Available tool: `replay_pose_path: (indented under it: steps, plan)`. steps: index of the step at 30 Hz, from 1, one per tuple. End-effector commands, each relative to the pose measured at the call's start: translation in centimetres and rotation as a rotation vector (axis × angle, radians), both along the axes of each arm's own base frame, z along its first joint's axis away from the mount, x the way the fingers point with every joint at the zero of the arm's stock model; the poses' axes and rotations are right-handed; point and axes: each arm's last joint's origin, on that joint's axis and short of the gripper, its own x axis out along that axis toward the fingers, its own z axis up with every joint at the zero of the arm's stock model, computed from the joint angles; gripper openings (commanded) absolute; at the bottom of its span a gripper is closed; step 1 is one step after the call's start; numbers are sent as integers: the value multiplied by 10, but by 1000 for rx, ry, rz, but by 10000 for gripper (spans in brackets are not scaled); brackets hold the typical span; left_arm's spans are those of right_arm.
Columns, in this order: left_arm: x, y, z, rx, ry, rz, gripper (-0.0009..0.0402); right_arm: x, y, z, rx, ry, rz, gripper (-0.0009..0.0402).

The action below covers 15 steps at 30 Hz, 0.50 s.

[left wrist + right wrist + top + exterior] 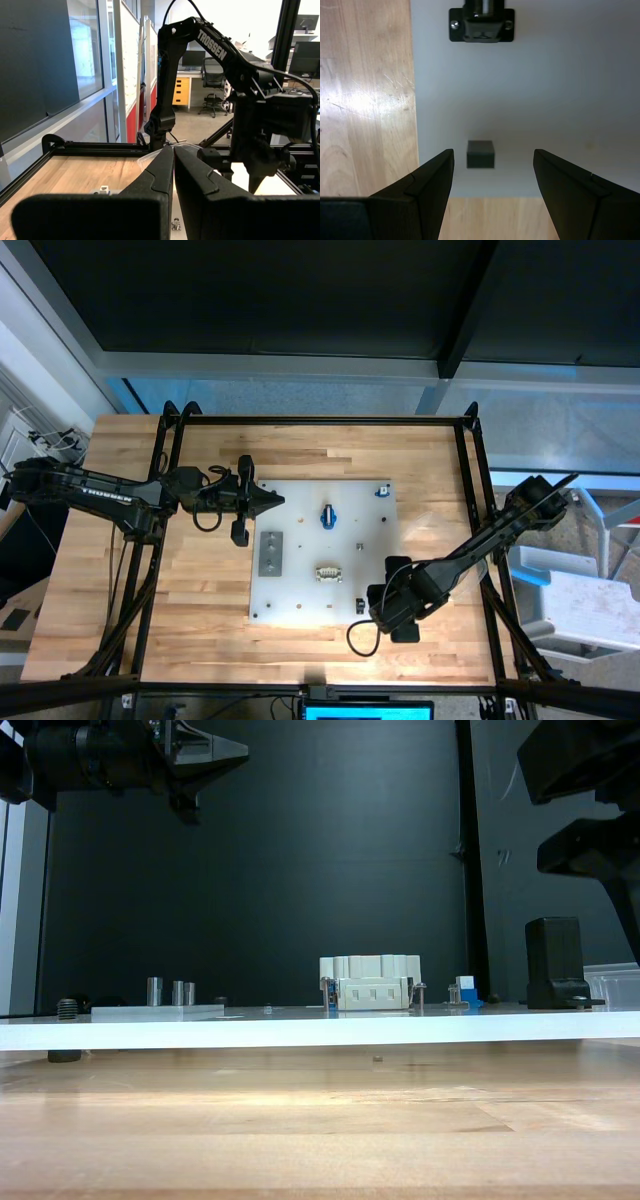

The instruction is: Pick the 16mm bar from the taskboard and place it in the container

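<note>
My right claw [493, 152] hangs over the taskboard [555, 90] at its near right corner, fingers spread apart. The 16mm bar [480, 153] sits on the taskboard between them, untouched and just inside its edge. The black fitting [481, 22] is farther in. My left claw [272, 501] is pinched together above the taskboard's far-left edge.

My right hand [493, 151], fingers [432, 185] spread, hangs over the near corner of the taskboard [560, 75] with bare plate either side of the 16mm bar [480, 153] and the black fitting [481, 22] beyond, while my closed left hand [278, 500] hovers high over its far-left corner.
</note>
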Motion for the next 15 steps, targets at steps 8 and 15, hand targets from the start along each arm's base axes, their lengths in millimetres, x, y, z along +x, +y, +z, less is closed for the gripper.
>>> replay_pose_path:
  steps: [8, 15]
  plan:
    - [0, 0, 0, 0, 0, 0, 0, -1, -1, -11, -2, 2, 2, 222]
    - [0, 0, 0, 0, 0, 0, 0, -1, -1, -14, 3, -5, 2, 210]
